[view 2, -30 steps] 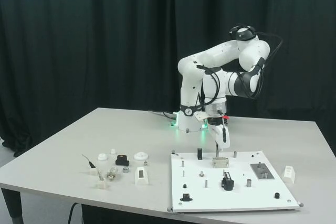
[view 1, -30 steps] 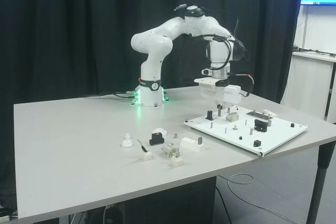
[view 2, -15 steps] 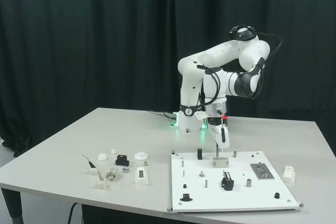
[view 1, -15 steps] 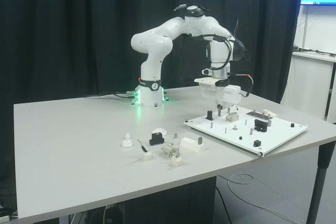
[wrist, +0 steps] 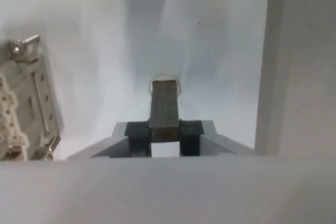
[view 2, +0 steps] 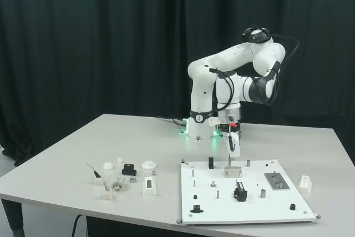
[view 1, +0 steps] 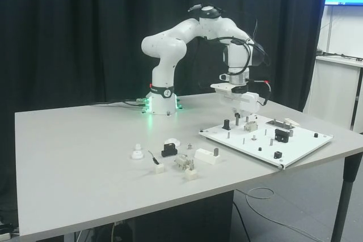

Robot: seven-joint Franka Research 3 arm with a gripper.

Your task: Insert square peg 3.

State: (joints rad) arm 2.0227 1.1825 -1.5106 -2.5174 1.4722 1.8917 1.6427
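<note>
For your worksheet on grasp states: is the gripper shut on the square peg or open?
Shut on it. In the wrist view the gripper has a black finger pad pressed against each side of the square peg.

A dull, brushed-metal square peg (wrist: 164, 109) sits between matt black claw pads (wrist: 137, 135) (rubbery-looking) above a smooth white board (wrist: 210, 51); the grey surface (view 1: 74, 145) appears matt.

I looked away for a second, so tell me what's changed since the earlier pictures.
The gripper has risen slightly above the white board, its jaws shut on the peg. The loose parts on the table and the pieces on the board stayed put.
</note>
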